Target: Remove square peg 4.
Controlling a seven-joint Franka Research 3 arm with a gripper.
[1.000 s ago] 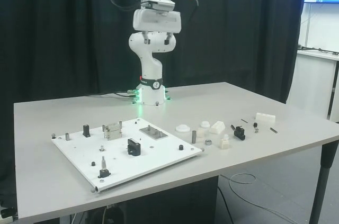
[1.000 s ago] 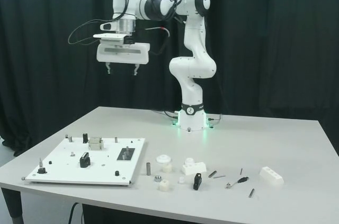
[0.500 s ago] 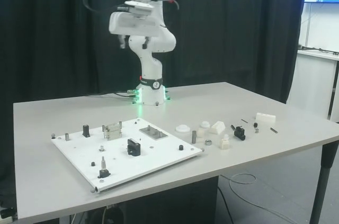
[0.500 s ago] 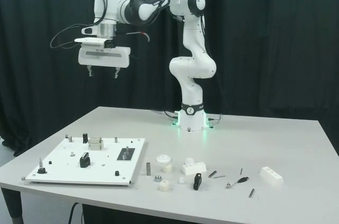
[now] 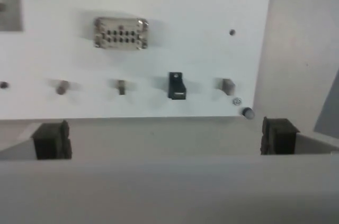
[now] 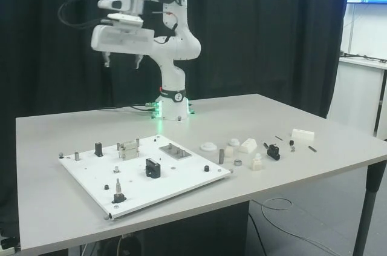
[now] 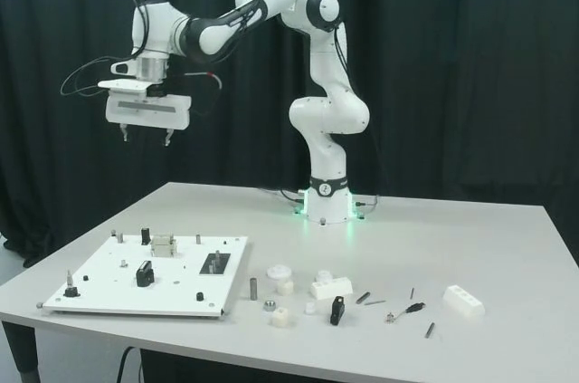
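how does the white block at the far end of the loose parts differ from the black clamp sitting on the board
The white block lies flat on the grey table; the black clamp stands upright on the white board. The white block is long and low, while the black clamp is compact and taller than it is wide. The white block sits farthest from the gripper; the black clamp is nearly below it. Neither is touched by the gripper.

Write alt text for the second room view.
A white robot arm holds its open tool high above a white board of small fixtures on a grey table. Loose small parts lie beside the board.
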